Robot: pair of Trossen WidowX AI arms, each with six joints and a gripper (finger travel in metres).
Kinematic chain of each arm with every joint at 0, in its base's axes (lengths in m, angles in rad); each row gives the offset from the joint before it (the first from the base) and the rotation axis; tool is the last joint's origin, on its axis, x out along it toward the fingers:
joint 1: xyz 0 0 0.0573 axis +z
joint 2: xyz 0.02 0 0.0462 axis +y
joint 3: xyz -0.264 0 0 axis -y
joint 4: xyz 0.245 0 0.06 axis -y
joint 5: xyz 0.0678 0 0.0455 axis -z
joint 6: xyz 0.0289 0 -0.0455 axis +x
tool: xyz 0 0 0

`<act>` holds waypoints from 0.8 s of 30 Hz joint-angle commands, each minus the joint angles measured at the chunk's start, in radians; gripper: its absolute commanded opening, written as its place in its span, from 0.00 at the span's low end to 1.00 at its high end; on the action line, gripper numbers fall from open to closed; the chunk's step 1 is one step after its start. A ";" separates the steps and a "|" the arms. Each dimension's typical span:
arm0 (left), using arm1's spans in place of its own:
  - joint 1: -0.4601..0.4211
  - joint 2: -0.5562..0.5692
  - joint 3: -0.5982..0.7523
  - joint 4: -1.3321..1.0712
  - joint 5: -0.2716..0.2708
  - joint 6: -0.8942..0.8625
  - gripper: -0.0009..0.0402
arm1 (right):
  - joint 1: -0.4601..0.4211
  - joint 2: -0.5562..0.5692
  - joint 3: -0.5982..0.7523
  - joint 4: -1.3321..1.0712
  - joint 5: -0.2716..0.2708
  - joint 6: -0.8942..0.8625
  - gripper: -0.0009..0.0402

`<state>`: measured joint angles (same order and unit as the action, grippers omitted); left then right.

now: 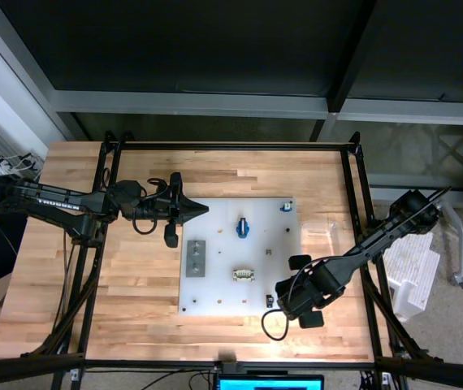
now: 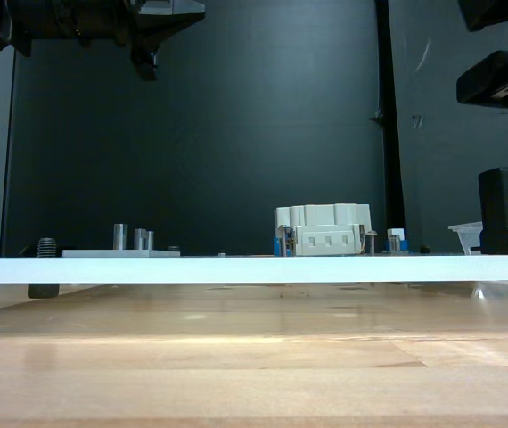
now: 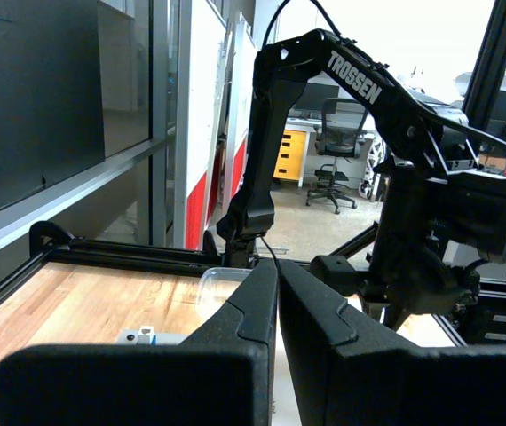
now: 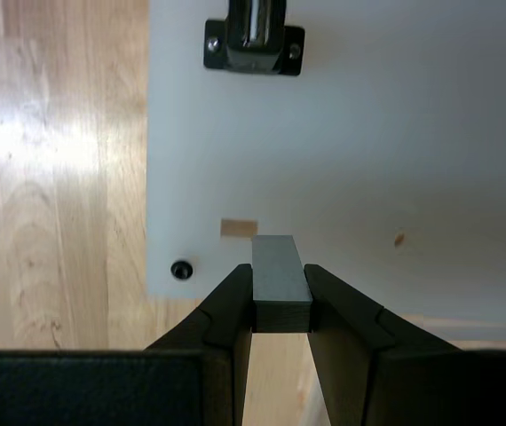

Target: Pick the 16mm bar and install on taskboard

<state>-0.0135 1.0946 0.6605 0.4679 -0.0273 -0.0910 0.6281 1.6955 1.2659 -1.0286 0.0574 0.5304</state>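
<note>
A short grey bar (image 4: 280, 282) is held between the fingers of my right gripper (image 4: 279, 297), which is shut on it. It hangs over the near right corner of the white taskboard (image 4: 368, 160), close to a small rectangular slot (image 4: 238, 228) and clear of it. In the high view the right gripper (image 1: 287, 299) is at the board's (image 1: 215, 280) near right edge, and the bar is hidden there. My left gripper (image 1: 196, 210) is shut on nothing, pointing right over the board's far left corner. Its fingers (image 3: 253, 306) are pressed together.
On the board are a grey plate with pegs (image 1: 195, 258), a blue part (image 1: 242, 227), a beige connector (image 1: 244, 276) and a black mount (image 4: 253, 40). A clear plastic container (image 1: 322, 225) lies right of the board. Black frame rails border the table.
</note>
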 commanded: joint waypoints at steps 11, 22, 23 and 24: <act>0.000 0.000 0.000 0.000 0.000 0.000 0.02 | 0.019 0.003 -0.002 0.014 0.003 0.043 0.02; 0.000 0.000 0.000 0.000 0.000 0.000 0.02 | 0.021 0.031 -0.003 0.035 0.002 0.064 0.02; 0.000 0.000 0.000 0.000 0.000 0.000 0.02 | 0.021 0.031 -0.003 0.035 0.002 0.065 0.02; 0.000 0.000 0.000 0.000 0.000 0.000 0.02 | 0.022 0.031 -0.003 0.035 0.002 0.065 0.02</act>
<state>-0.0135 1.0946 0.6605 0.4675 -0.0269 -0.0910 0.6495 1.7267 1.2629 -0.9932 0.0589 0.5949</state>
